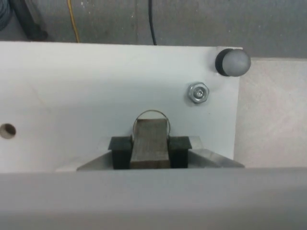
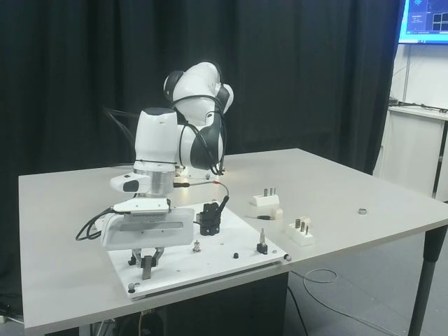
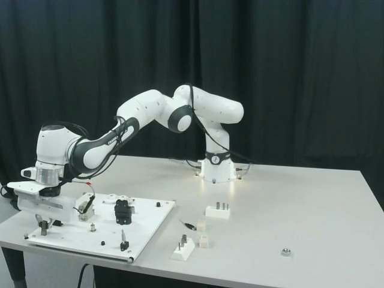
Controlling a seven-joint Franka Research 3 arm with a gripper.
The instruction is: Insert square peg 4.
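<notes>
Nearest the wrist camera, the gripper (image 1: 150, 152) stood low over the white board (image 1: 72, 96), its two black fingers (image 1: 120, 146) closed on the square peg (image 1: 150, 143), one on each side. The grey peg stood upright with its lower end at a small round ring on the board; whether it had entered a hole could not be told. In the wrist view, a nut (image 1: 197, 92) lay at about 2 o'clock from the peg, a round black bumper (image 1: 232, 62) sat further out on the same bearing at the board's corner, and a small hole (image 1: 7, 130) showed at 9 o'clock near the picture's edge.

In the first room view, the gripper (image 2: 148, 264) hung over the near left corner of the board (image 2: 210, 259), with a black fixture (image 2: 210, 218) at about 2 o'clock from it. Two white peg holders (image 2: 267, 201) (image 2: 302, 231) sat on the grey table (image 2: 350, 189), off the board at 3 o'clock.
</notes>
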